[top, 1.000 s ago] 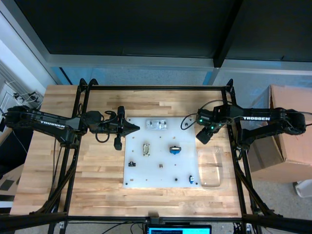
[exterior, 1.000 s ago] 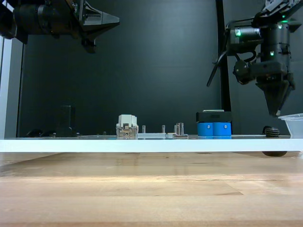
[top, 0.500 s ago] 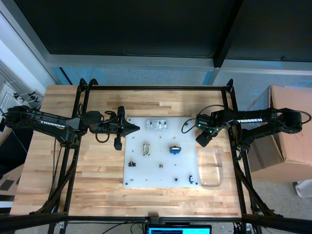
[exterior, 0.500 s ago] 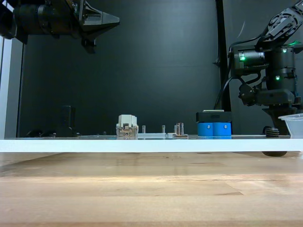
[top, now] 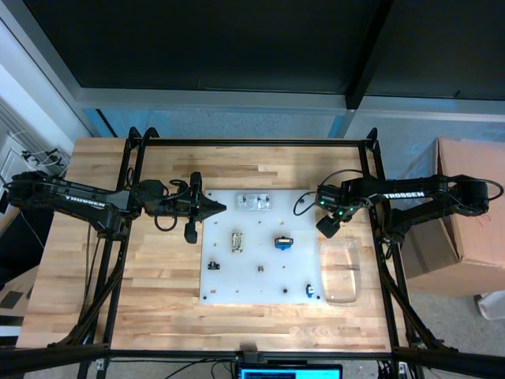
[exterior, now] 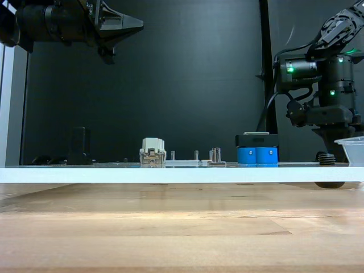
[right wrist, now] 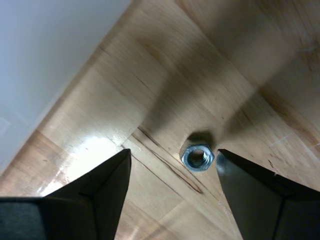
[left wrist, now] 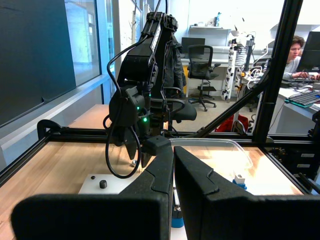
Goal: Unfasten the M12 nut and place it in the container
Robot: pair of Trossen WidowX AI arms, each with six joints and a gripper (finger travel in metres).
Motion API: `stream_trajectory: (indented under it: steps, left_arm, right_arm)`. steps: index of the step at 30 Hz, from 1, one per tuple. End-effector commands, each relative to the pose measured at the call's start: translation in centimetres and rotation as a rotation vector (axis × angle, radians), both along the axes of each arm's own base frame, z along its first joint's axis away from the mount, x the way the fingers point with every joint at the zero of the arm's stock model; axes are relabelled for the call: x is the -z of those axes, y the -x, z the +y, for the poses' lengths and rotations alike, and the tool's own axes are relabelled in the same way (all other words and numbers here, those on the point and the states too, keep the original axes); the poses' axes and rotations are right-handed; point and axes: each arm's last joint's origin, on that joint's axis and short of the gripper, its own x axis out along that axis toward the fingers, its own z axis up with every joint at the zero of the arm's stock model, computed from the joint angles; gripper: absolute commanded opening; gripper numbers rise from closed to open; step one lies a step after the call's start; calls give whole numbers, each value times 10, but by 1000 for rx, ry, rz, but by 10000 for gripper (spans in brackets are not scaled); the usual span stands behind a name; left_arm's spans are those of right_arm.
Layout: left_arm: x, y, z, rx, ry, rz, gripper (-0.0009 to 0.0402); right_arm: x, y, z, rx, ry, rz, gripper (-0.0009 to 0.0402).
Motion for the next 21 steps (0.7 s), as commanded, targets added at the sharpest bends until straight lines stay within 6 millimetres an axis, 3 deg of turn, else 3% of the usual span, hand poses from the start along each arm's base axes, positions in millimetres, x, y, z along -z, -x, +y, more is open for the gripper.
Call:
stream_trajectory:
  steps: [1, 8, 21]
  left_arm:
    - [0, 0, 0, 0, 0, 0, 0]
    - [0, 0, 0, 0, 0, 0, 0]
    - [0, 0, 0, 0, 0, 0, 0]
  right_arm:
    - [-7, -2, 0, -1, -1, 1, 255]
    - [-37, -3, -1, -6, -10, 40, 249]
    - [-127, 9, 3, -27, 23, -49, 223]
